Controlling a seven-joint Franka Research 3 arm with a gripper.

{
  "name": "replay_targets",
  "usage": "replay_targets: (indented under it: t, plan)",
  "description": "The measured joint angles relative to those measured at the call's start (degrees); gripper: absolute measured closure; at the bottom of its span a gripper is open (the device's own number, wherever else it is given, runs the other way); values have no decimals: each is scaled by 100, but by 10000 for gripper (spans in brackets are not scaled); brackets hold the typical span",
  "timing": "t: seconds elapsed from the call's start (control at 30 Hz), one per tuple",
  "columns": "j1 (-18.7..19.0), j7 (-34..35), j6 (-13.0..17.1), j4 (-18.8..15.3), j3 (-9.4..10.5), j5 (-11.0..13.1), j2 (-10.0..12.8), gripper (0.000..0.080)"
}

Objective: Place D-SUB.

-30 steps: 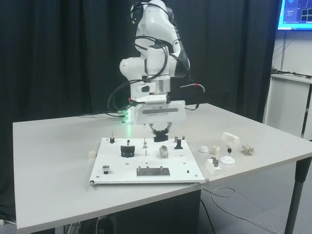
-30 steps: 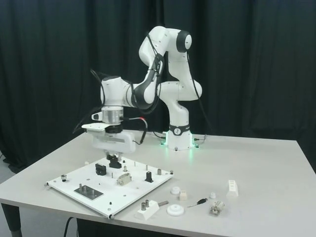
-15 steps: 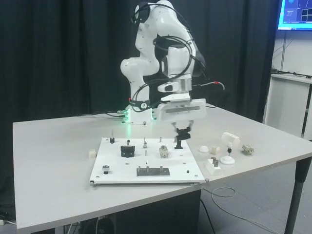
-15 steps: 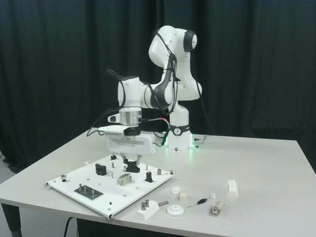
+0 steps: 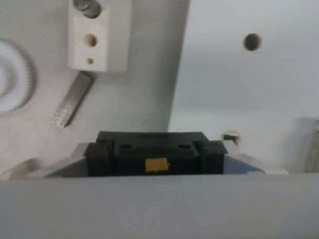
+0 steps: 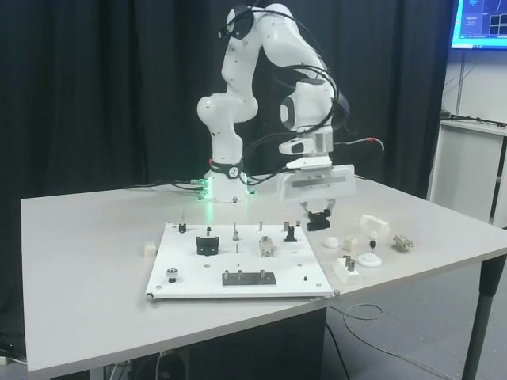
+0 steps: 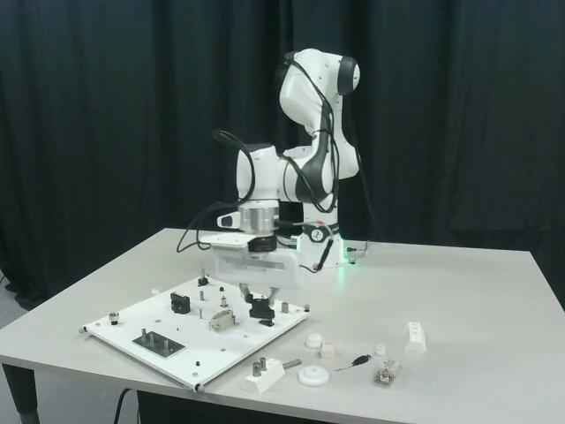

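Note:
My gripper (image 6: 318, 221) hangs just above the right edge of the white board (image 6: 198, 273), shut on a small black connector, the D-SUB (image 6: 318, 226). The second room view shows the gripper (image 7: 260, 306) low over the board's near corner (image 7: 132, 320), with the black part (image 7: 260, 312) under the fingers. In the wrist view the black connector (image 5: 157, 149) fills the lower middle, over the line where the board (image 5: 239, 74) meets the grey table.
Beside the board lie a white block with pegs (image 6: 346, 270), a white gear (image 6: 367, 260), a white housing (image 6: 375, 226) and a metal connector (image 6: 402, 243). The board carries a grey socket (image 6: 266, 246), black fixtures (image 6: 207, 245) (image 6: 291, 233) and a peg plate (image 6: 248, 278).
The arm has swung to the right, from over the middle of the board to its right edge, carrying the black connector. Nothing on the board or table has moved.

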Motion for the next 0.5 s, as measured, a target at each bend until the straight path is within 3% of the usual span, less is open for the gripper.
replay_targets:
  t: [0.5]
  plan:
    - [412, 315, 116, -23, 0, -41, 254, 423]
